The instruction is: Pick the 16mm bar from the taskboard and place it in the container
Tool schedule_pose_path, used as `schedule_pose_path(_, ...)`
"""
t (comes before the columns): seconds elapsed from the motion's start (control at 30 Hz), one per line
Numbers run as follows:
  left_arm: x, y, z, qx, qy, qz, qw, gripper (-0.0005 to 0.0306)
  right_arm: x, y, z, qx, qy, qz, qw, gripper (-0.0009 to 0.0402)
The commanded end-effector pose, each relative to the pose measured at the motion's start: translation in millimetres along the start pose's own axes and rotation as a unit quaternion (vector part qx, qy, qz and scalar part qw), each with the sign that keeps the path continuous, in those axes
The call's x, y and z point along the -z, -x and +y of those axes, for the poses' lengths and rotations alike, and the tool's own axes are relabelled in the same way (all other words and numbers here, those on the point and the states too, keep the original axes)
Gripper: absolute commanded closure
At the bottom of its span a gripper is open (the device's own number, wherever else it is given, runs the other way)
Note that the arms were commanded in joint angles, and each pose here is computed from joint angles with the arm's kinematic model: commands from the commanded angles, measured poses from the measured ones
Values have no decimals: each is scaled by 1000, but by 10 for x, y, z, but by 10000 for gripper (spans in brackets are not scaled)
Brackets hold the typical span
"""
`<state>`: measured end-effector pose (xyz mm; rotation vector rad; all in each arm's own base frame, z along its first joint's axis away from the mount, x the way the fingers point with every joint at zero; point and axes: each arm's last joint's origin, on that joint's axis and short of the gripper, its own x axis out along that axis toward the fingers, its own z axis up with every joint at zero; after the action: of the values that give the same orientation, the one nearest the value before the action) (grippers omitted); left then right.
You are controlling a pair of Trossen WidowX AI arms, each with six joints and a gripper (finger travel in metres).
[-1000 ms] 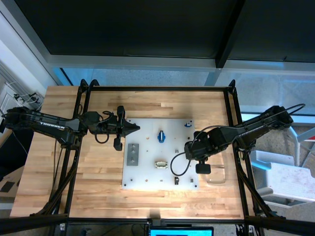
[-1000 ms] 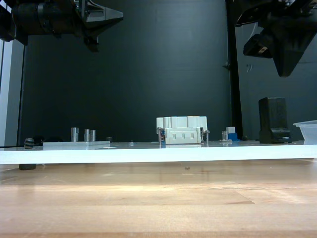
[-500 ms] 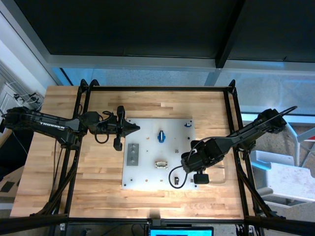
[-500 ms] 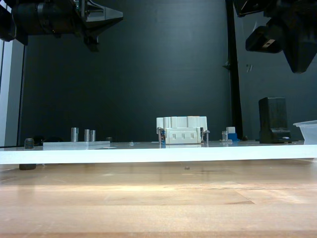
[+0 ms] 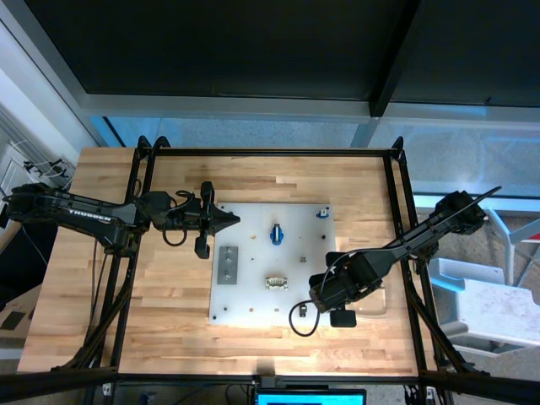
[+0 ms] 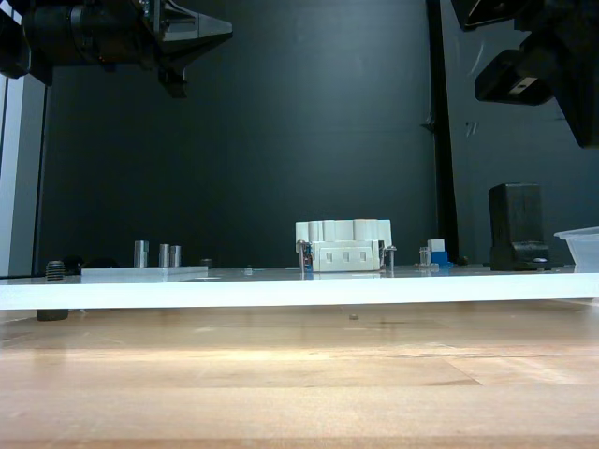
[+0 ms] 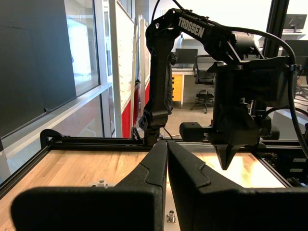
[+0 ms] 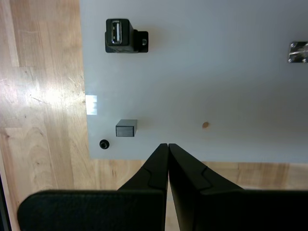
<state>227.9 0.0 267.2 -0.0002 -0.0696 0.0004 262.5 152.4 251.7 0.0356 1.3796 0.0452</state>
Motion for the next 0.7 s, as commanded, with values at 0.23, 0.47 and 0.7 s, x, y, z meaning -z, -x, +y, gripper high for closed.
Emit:
schedule_pose_path(0.23,0,0,1,0,0,0,1000,300,16,-75,127,-4,-4,-1,1000,393)
schedule_pose_path(0.47,0,0,1,0,0,0,1000,300,24,-156,219,-5,-9,3,1000,382)
schedule_pose_path(0.7,0,0,1,0,0,0,1000,300,37,-207,281,-4,-18,5,1000,350)
